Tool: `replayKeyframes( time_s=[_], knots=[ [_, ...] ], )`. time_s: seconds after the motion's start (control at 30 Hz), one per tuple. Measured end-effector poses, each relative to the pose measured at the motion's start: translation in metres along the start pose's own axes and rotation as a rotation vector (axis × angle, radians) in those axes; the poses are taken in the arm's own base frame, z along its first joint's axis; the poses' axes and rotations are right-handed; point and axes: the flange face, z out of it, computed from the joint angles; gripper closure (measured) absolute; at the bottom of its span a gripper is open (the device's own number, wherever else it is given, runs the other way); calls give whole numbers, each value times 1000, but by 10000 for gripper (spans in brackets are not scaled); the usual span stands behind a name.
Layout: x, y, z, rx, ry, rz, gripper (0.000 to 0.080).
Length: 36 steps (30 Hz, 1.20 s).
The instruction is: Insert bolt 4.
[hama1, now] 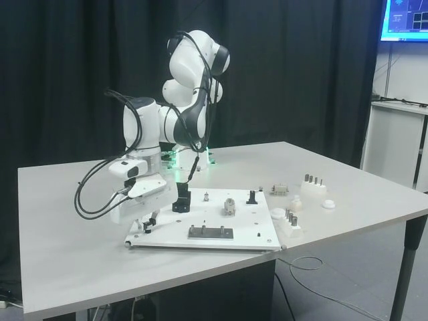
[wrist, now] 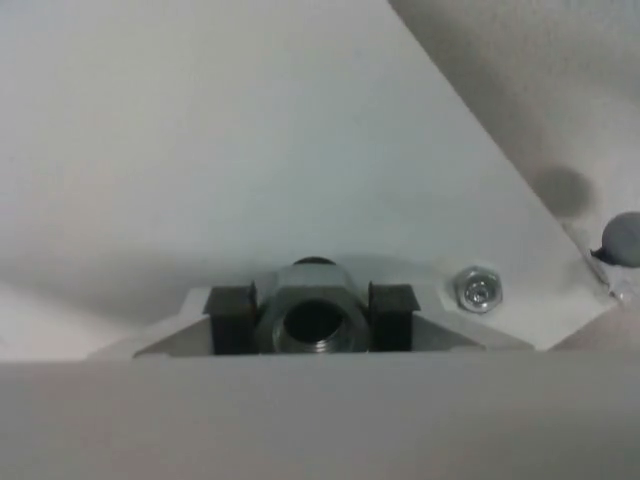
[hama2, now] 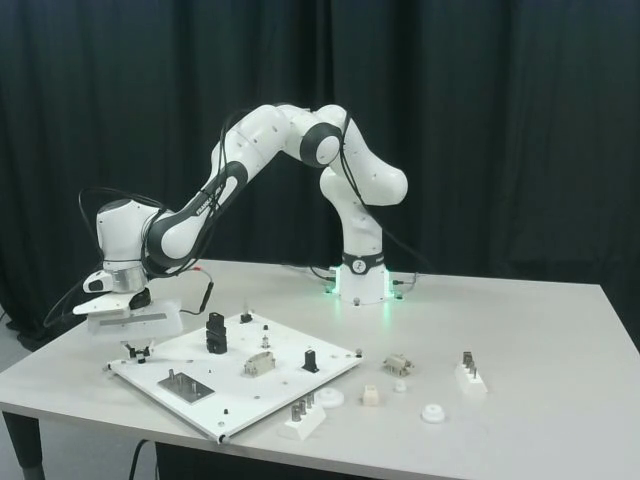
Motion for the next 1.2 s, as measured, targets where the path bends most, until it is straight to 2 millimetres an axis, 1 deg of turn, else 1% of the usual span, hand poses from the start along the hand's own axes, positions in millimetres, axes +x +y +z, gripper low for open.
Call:
replayKeyframes(
  time_s=[0.1, 0.57, 1.2],
  knots=[
    [0, 0, 0, 0, 0, 42, 566],
    [0, -1, 0, -7, 3, 344, 566],
    [1, -8, 0, -48, 20, 801, 566]
  ],
)
